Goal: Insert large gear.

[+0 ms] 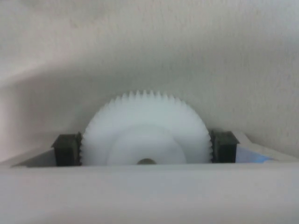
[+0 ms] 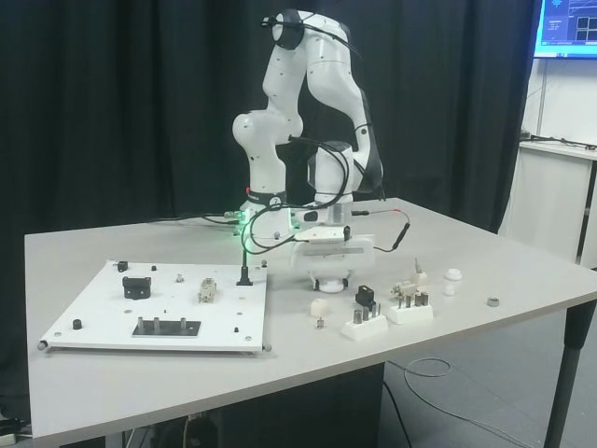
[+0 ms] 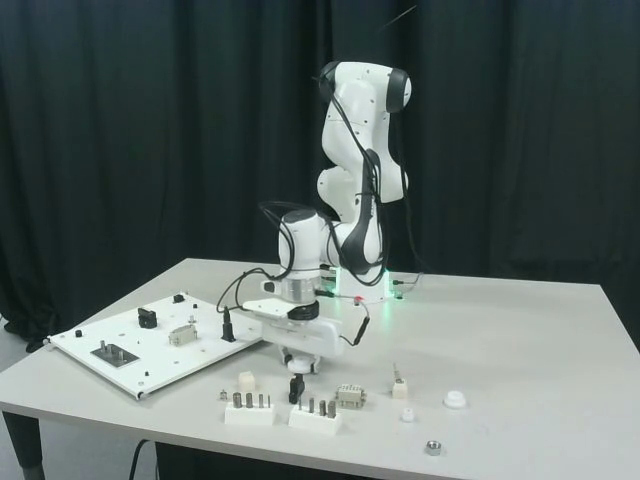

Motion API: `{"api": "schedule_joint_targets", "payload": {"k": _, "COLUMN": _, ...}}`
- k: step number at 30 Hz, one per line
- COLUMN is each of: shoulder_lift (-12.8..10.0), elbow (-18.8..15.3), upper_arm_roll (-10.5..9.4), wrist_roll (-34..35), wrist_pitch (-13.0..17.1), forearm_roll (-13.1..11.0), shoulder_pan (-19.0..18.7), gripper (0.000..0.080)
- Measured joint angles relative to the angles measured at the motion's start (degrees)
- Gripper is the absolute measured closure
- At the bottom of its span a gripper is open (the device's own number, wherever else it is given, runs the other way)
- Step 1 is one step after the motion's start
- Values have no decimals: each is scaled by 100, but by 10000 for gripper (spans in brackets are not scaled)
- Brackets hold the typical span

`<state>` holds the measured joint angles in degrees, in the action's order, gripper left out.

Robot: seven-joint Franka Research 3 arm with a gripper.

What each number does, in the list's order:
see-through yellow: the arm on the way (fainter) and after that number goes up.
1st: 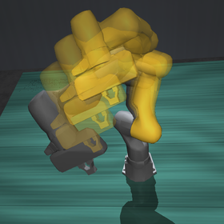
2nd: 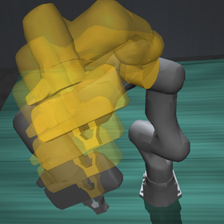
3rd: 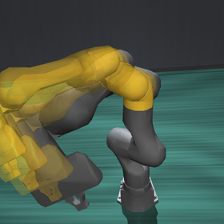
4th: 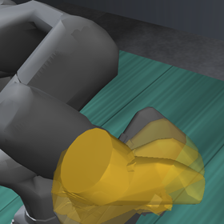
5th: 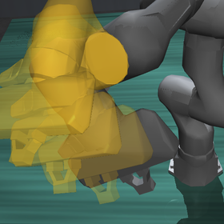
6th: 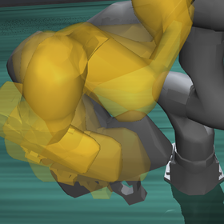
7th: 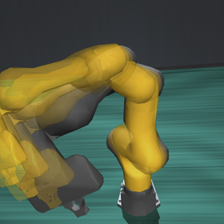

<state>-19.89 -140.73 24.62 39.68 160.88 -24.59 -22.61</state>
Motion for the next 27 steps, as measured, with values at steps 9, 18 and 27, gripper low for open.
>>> {"api": "schedule_joint_targets", "payload": {"k": 9, "shoulder_lift": 46, "elbow": 68, "upper_arm_roll": 10, "wrist_roll": -10, "wrist_pitch": -3, "forearm_roll": 1, "shoulder_pan": 43, "gripper": 207}}
{"api": "schedule_joint_targets", "payload": {"k": 18, "shoulder_lift": 76, "elbow": 69, "upper_arm_roll": 48, "wrist_roll": -90, "wrist_pitch": -10, "forearm_roll": 1, "shoulder_pan": 43, "gripper": 207}}
{"api": "schedule_joint_targets", "payload": {"k": 27, "shoulder_lift": 78, "elbow": 69, "upper_arm_roll": 69, "wrist_roll": -174, "wrist_pitch": -10, "forearm_roll": 2, "shoulder_pan": 43, "gripper": 207}}
